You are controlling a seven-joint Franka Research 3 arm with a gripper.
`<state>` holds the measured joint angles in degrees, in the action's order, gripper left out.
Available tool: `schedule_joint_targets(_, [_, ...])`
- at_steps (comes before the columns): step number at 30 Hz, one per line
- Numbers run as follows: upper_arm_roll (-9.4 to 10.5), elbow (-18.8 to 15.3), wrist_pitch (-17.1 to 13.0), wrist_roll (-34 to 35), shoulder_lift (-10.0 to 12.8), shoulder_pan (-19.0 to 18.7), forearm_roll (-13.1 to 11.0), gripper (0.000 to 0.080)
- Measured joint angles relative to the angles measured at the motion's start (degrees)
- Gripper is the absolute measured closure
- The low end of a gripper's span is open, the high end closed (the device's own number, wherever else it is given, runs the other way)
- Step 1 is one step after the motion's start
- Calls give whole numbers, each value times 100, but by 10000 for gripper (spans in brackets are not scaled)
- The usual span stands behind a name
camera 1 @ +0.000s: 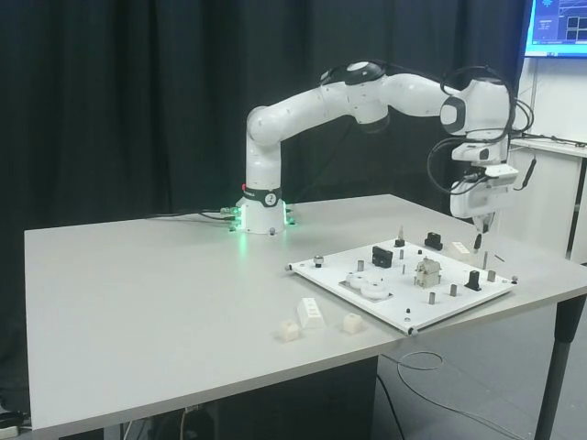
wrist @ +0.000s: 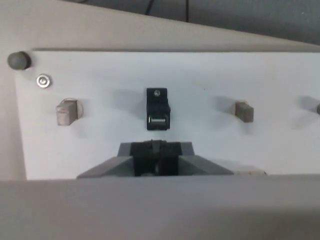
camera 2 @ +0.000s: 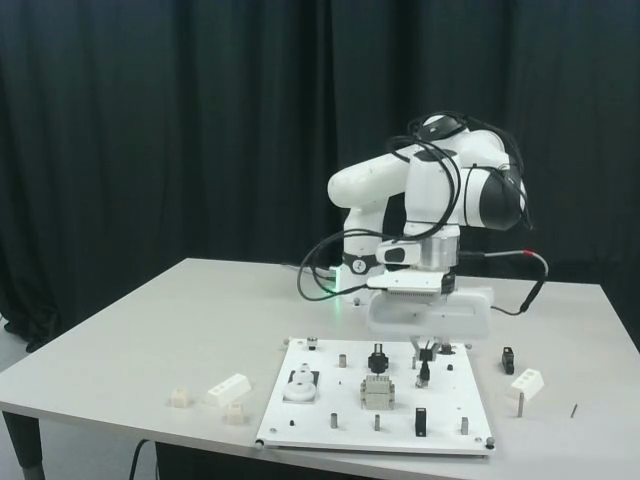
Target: Place USB.
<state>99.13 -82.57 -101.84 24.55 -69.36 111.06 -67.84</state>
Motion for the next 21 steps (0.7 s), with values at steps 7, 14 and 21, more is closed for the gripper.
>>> schedule_joint_targets(7, [-110,55,126,37,4,0,0,780])
schedule_joint_targets(14, [-126,64,133,37,4,2,32,780])
schedule_joint_targets(21, [-125,61,134,45,4,35,80,780])
